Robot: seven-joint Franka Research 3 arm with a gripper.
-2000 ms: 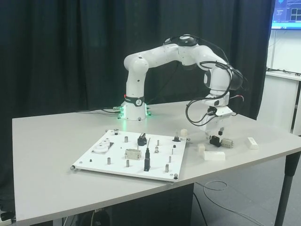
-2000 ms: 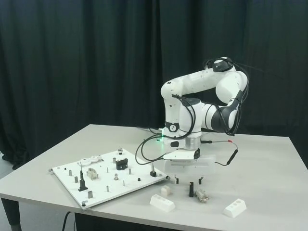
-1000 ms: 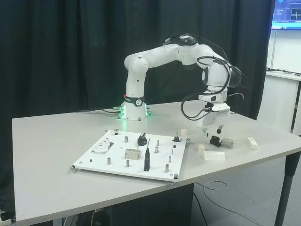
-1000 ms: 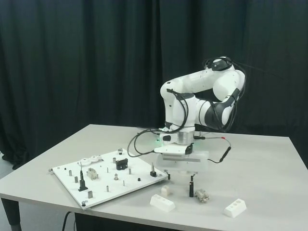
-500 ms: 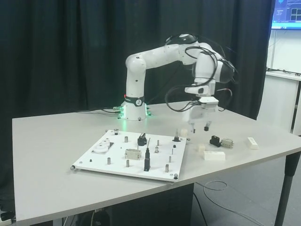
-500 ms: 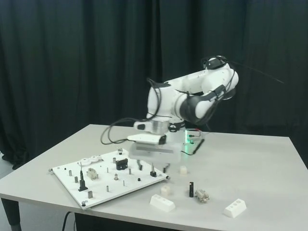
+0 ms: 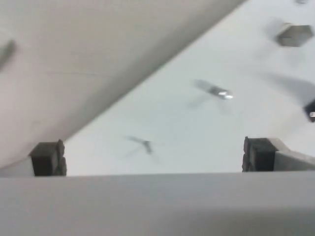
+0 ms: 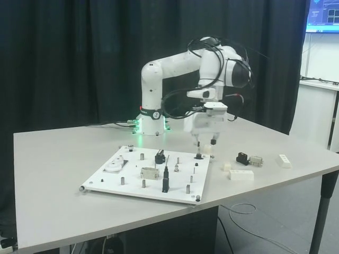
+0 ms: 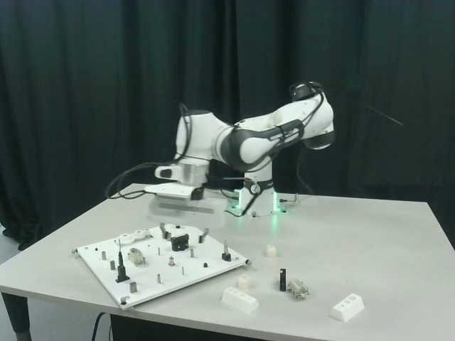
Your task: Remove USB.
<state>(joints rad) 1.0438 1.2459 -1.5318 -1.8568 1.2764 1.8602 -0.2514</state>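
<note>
One claw | fingers spread, empty | swung from the loose parts to over white board

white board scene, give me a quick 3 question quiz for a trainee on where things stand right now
1. True or false: the gripper is holding a part.
2. The gripper hangs over which? A. the white board B. the bare grey table C. the long white block
3. Fill in: the small black upright piece stands on the ____, off the board.

Key: 1. False, the fingers are apart with nothing between them. 2. A. 3. table.
</note>
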